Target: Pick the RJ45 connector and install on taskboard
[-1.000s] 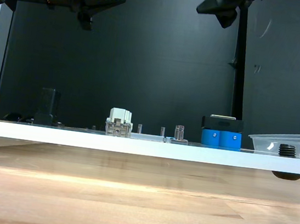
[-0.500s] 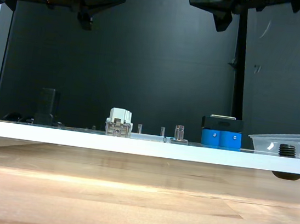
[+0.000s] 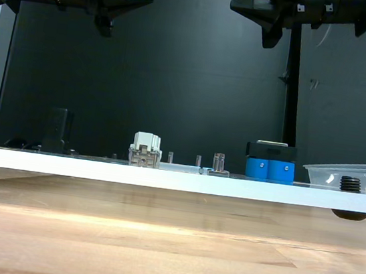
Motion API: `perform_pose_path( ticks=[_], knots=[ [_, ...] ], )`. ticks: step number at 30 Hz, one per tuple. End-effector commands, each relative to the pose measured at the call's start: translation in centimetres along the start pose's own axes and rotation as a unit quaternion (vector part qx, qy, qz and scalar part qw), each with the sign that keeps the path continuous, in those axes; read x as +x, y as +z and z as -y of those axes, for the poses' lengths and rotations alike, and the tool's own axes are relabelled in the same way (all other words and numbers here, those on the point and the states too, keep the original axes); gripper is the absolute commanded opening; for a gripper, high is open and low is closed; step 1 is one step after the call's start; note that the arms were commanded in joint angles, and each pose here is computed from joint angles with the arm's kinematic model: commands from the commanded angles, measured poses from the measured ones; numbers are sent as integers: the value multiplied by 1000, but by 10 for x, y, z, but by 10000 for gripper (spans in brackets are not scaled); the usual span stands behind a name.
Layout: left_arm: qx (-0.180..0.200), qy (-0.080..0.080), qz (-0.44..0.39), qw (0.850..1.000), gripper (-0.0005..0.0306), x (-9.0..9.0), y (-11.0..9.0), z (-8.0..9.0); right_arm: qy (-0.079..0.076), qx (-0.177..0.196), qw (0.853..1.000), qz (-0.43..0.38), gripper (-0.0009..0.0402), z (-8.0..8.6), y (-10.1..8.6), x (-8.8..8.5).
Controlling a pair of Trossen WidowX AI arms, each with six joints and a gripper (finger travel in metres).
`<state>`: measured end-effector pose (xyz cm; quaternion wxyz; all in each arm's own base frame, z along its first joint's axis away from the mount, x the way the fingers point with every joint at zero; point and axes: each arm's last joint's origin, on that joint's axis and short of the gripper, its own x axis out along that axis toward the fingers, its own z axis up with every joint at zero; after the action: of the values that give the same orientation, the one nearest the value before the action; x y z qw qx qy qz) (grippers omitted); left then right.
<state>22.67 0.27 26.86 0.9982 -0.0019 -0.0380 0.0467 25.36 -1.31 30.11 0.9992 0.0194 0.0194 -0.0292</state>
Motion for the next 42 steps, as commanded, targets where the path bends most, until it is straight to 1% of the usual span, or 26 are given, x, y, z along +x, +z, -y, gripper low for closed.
perform_pose_path(
  ticks=[1, 7, 9, 15, 23, 35, 42],
  knots=[
    [0, 0, 0, 1000, 0, 0, 0, 0, 0, 5, 1000, 6, 0, 0, -4, 0],
    [0, 0, 0, 1000, 0, 0, 0, 0, 0, 10, 1000, 15, 0, 0, -10, -2],
    [0, 0, 0, 1000, 0, 0, 0, 0, 1, 16, 1000, 14, 0, 0, -11, -2],
    [0, 0, 0, 1000, 0, 0, 0, 0, 0, 16, 1000, 15, 0, 0, -11, -2],
    [0, 0, 0, 1000, 0, 0, 0, 0, 2, 16, 1000, 18, 0, 0, -14, -2],
    [0, 0, 0, 1000, 0, 0, 0, 0, 2, 10, 1000, 23, 0, 0, -13, -2],
    [0, 0, 0, 1000, 0, 0, 0, 0, 6, 5, 1000, 25, 0, -1, -12, -2]
  ],
)
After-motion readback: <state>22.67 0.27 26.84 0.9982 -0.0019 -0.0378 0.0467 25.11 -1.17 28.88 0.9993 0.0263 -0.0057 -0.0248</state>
